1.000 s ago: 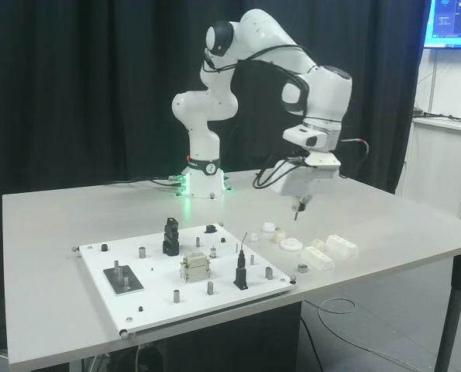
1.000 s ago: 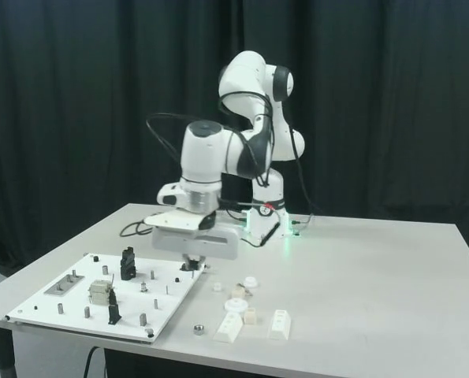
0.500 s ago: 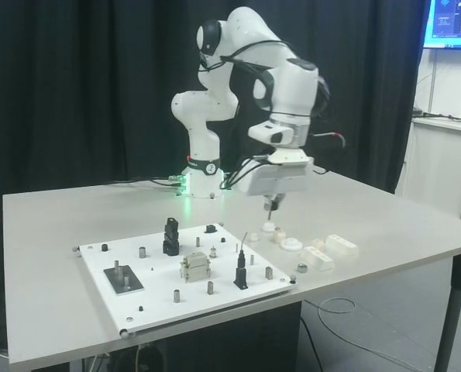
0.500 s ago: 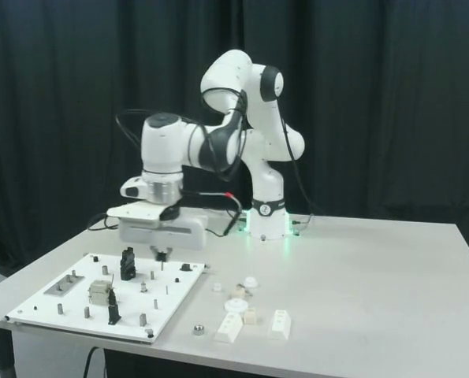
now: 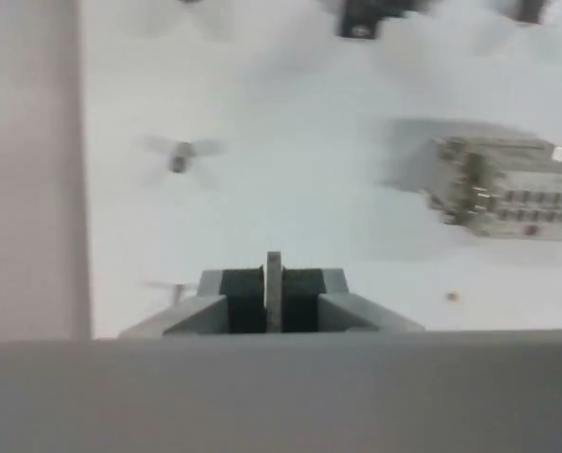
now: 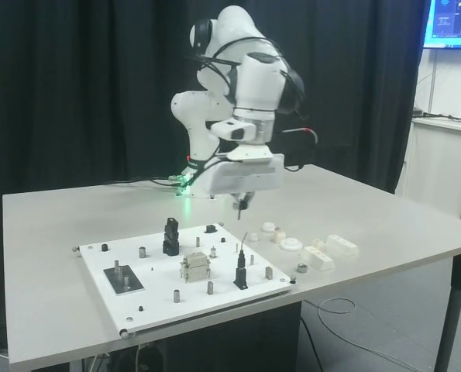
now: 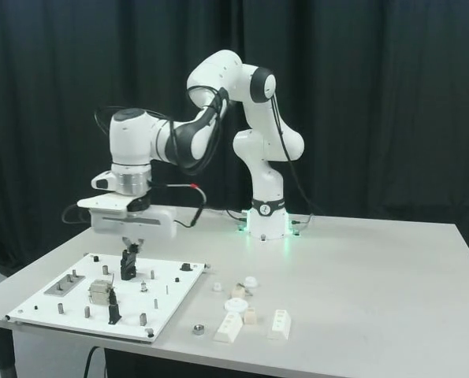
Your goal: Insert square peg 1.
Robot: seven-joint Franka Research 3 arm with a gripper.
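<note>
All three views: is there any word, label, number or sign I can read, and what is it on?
None can be read.
Screen at the edge of the first room view: shows some marks, too small to read.
White board, arm and white blocks: no lettering visible.

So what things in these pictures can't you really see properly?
- The peg between the gripper fingers: wrist view shows only a thin grey sliver; the rest is hidden by the fingers.
- Its hole in the white board: too small in both room views.
- The small pin on the board: blurred in the wrist view.
- The black part: cut off by the wrist picture's edge.
</note>
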